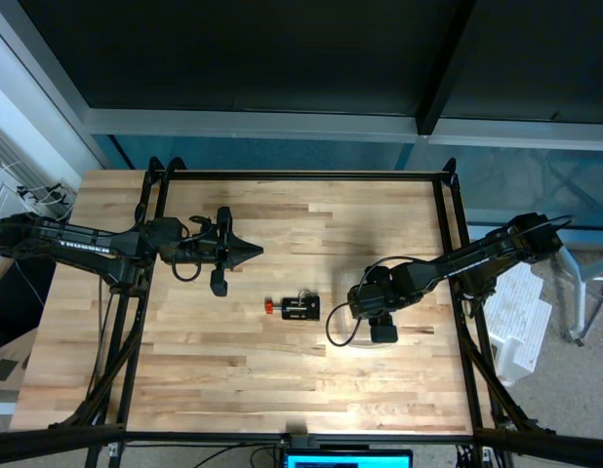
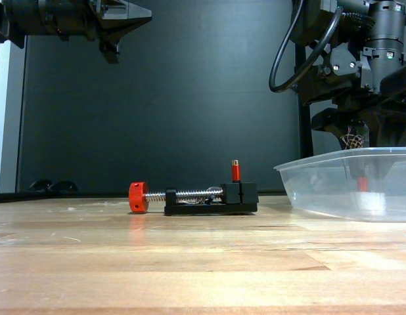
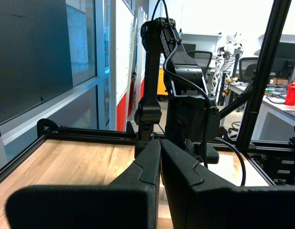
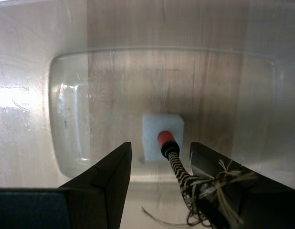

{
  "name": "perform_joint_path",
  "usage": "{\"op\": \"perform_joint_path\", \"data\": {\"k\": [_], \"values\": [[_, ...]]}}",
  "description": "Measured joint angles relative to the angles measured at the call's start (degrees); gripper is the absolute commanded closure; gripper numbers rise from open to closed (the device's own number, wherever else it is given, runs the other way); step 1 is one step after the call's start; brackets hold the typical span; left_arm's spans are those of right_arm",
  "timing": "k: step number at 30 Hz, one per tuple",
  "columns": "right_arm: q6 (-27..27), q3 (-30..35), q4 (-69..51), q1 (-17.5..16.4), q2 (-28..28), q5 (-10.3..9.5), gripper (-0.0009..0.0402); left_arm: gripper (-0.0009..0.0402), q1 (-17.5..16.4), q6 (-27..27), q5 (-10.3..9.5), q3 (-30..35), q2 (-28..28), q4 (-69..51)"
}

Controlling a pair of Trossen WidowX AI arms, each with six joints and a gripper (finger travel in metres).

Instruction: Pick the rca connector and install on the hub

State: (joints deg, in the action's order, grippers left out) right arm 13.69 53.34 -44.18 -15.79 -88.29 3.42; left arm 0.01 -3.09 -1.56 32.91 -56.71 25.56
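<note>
The hub (image 1: 301,309) is a small black block (image 2: 213,199) at mid table, with a red knob, a silvery spring and an upright red stub. The rca connector (image 4: 166,140), a red-tipped plug on a braided lead with frayed wires, stands tip-down on a small white square piece (image 4: 152,125) inside the clear tray (image 2: 321,187). In the low view the rca connector (image 2: 362,184) shows through the tray wall. My right gripper (image 4: 160,147) hangs open over the tray, one finger on each side of the plug. My left gripper (image 3: 160,143) is shut and empty, held high at the left (image 1: 251,252).
The clear plastic tray (image 4: 66,95) sits just right of the hub, under the right arm (image 1: 448,261). A black metal frame (image 1: 448,195) runs along the table's edges. Bare wooden tabletop lies in front of the hub.
</note>
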Motion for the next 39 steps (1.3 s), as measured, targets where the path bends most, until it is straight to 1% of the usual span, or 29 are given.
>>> {"op": "perform_joint_path", "data": {"k": [9,13,24,31,33,39], "values": [[1.0,-1.2,1.9,0.0,0.0,0.00,0.0231,0.0393,0.0,0.0,0.00,0.0,0.0,0.0],[1.0,-1.2,1.9,0.0,0.0,0.02,0.0254,0.0393,0.0,0.0,0.00,0.0,0.0,0.0],[0.9,-1.3,2.1,0.0,0.0,0.04,0.0343,0.0393,0.0,0.0,0.00,0.0,0.0,0.0],[0.8,-1.3,2.1,0.0,0.0,0.04,0.0388,0.0393,0.0,0.0,0.00,0.0,0.0,0.0],[0.8,-1.3,2.1,0.0,0.0,0.04,0.0395,0.0393,0.0,0.0,0.00,0.0,0.0,0.0],[0.8,-1.3,2.1,0.0,0.0,0.04,0.0392,0.0393,0.0,0.0,-0.02,0.0,0.0,0.0]]}}
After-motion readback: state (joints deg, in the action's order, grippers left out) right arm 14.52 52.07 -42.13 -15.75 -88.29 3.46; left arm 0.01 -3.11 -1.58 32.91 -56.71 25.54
